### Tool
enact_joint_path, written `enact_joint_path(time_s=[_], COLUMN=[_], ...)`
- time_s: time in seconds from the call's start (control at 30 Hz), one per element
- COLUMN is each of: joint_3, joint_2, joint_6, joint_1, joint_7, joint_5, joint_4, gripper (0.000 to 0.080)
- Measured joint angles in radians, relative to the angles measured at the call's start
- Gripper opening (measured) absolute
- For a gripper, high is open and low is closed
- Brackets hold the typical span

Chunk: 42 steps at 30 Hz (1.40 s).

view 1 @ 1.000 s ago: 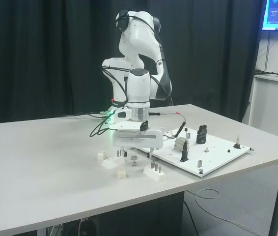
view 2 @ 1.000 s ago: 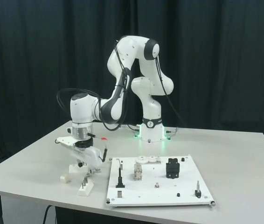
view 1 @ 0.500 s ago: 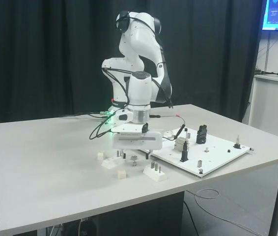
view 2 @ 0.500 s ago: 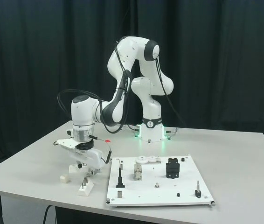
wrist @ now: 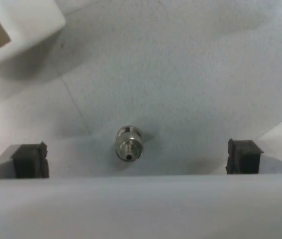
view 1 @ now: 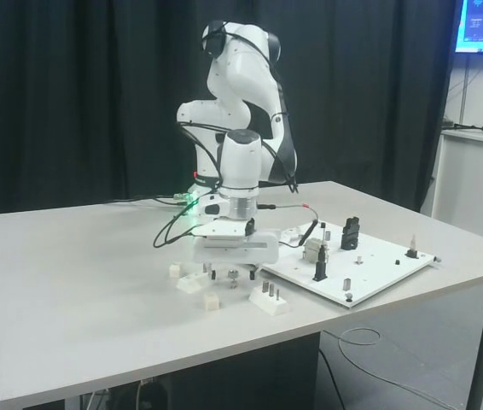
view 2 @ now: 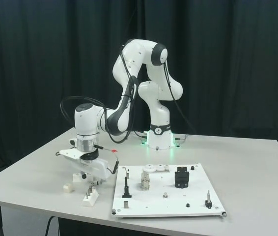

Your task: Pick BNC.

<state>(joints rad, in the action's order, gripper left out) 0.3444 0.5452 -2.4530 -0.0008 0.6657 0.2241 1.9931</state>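
The BNC [wrist: 128, 144] is a small grey metal connector standing upright on the grey table. In the wrist view it sits between my two black fingertips [wrist: 29, 160], a little nearer to one, and touches neither. My gripper [wrist: 136, 158] is open and low over the table, straddling the connector. From the first room view the gripper [view 1: 233, 272] hangs straight down over the BNC [view 1: 233, 275], among small white blocks. In the second room view the gripper [view 2: 91, 181] is at the table's left front and the connector is hidden behind it.
Small white holders lie close around the gripper: one with a square hole [wrist: 11, 27], a low block [view 1: 210, 301], and one with two pins [view 1: 271, 301]. A white assembly board [view 1: 369, 265] with black and metal parts lies beside them. The table's front edge is close.
The gripper has come down toward the table, so its open fingers now stand on either side of the BNC. The connector has not moved.
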Motion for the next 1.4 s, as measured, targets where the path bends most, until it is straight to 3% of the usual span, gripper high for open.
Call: enact_joint_path(time_s=[1.07, 1.1, 1.3, 1.33, 1.37, 1.4], joint_3=[-0.008, -0.009, -0.011, -0.011, -0.011, -0.012], joint_2=[0.041, 0.041, 0.042, 0.042, 0.042, 0.042], joint_6=[-0.045, -0.048, -0.052, -0.052, -0.052, -0.052], joint_1=[0.000, 0.000, 0.000, 0.000, 0.000, 0.000], joint_7=[-0.074, -0.076, -0.090, -0.092, -0.094, -0.096], joint_5=[0.020, 0.020, 0.021, 0.021, 0.021, 0.021], joint_4=[0.000, 0.000, 0.000, 0.000, 0.000, 0.000], gripper=[0.0800, 0.0704, 0.0704, 0.0540, 0.0540, 0.0378])
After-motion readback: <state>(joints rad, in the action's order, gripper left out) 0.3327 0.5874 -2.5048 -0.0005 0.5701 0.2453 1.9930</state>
